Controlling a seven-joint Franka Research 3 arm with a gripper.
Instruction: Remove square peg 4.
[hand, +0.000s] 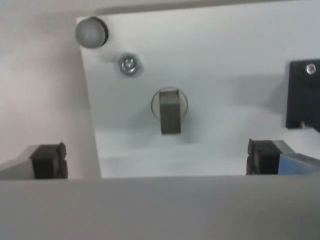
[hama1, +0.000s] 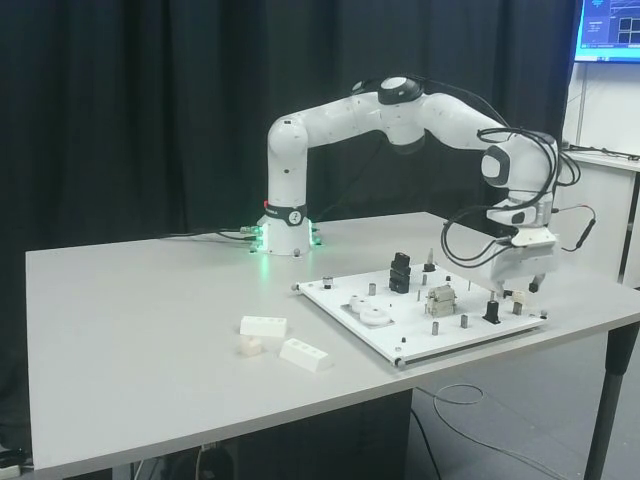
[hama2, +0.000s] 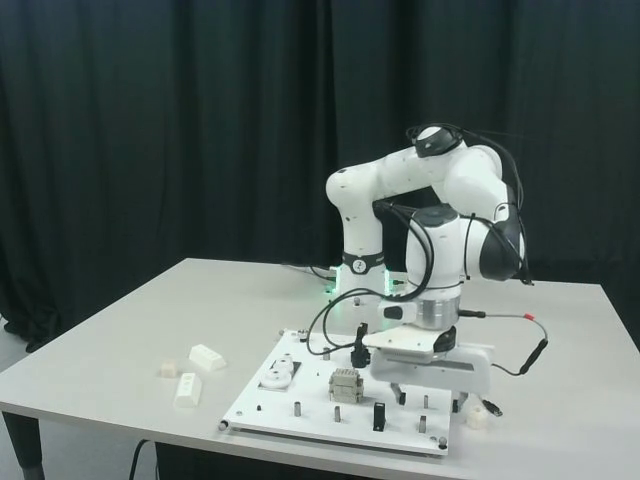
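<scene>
In the wrist view a grey square peg (hand: 170, 114) stands upright in a round socket on the white board (hand: 225, 55), close to one of its corners. My gripper (hand: 155, 159) is open and above the peg, with one black pad (hand: 48, 161) out past the board's edge and the other pad (hand: 262, 156) over the board. Nothing is held between them. From the second room view the gripper (hama2: 428, 396) hangs low over the board's near right part, with the peg (hama2: 425, 402) between its fingers. The first room view puts the gripper (hama1: 515, 290) at the board's far right corner.
A round bumper (hand: 91, 32) and a nut (hand: 129, 64) sit at the board's corner near the peg. A black block (hand: 303, 95) stands close by. Other pegs and a black part (hama2: 380, 415) rise from the board (hama2: 300, 425). White blocks (hama1: 263, 325) lie on the grey table (hama1: 130, 300).
</scene>
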